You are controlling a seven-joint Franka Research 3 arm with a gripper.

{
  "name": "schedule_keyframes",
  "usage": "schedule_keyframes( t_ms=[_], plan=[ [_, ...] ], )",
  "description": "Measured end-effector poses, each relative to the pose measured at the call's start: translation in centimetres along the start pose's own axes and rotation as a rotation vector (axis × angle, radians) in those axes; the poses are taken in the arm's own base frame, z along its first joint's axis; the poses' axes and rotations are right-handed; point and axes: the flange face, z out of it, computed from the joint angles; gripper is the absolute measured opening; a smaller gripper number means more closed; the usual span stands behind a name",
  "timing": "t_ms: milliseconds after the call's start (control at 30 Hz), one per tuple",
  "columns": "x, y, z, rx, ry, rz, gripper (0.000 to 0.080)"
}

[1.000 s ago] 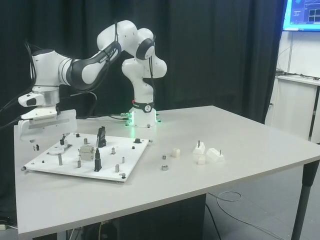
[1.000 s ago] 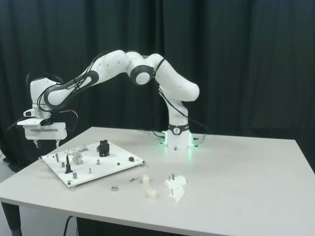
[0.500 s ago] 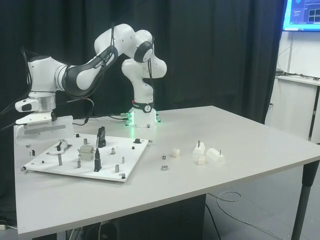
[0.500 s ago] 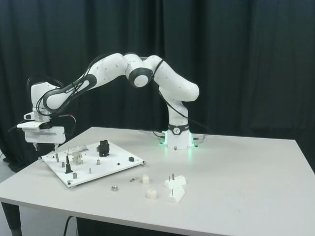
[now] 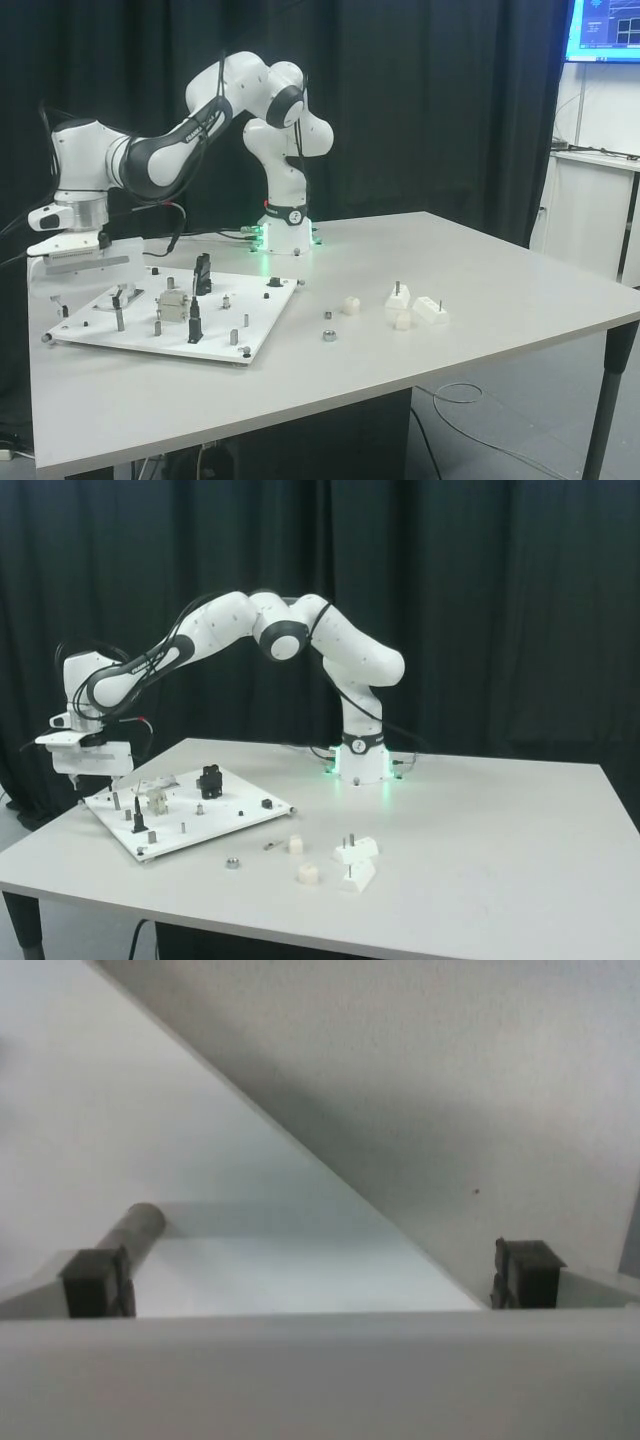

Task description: Insert round peg 3.

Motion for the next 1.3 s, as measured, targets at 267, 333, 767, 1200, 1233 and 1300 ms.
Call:
schedule_keyframes(
  t_ms=[267,333,767,1200,1233,1300],
  plan=[
    [-0.1,0.3,0.5,0.002,-0.006,0.006,0.0800],
    [-0.2,0.3,0.6,0.003,-0.006,0.007,0.0800],
    [-0.1,0.1,0.6,0.021,-0.002,0.015,0.0800],
    [-0.1,-0.3,1.3,0.038,0.002,0.021,0.0800],
    [0.0,-0.3,1.3,0.038,0.003,0.021,0.0800],
    [0.1,-0.4,1.2,0.039,0.007,0.021,0.0800]
  ],
)
